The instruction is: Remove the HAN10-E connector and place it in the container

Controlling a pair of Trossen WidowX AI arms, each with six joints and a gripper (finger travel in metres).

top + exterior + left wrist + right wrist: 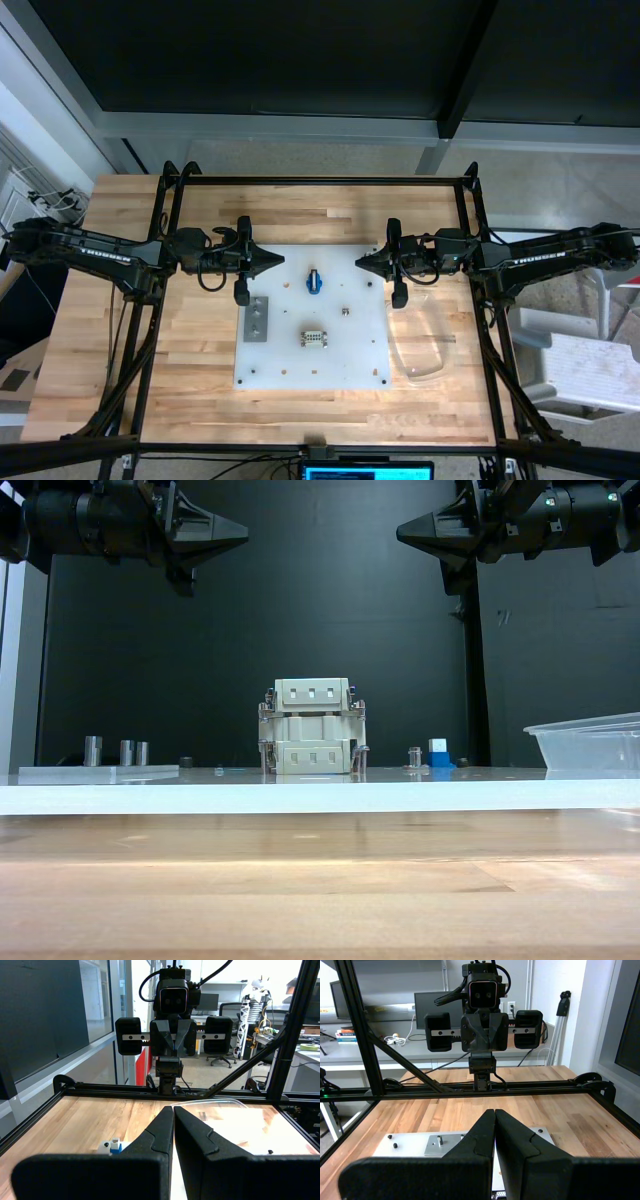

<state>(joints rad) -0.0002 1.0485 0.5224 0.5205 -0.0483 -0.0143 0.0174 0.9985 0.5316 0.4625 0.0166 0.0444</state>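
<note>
The left end effector (282,262) hangs high over the white board (290,310), fingers shut tight. The HAN10-E connector (314,339) sits on the board, below and between both end effectors, touching neither. The right end effector (361,262) hangs high, shut tight too. The container (440,350) rests on the desk (150,350), just beside the board's right edge.

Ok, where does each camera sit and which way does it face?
High: above near edge, looking down; both arms, left tool and right tool shut above the board.
Low: table level, facing the HAN10-E connector; both tools overhead.
Left wrist: behind own fingers, facing the right arm.
Right wrist: likewise, facing left arm.
High and low share connector, container.
</note>
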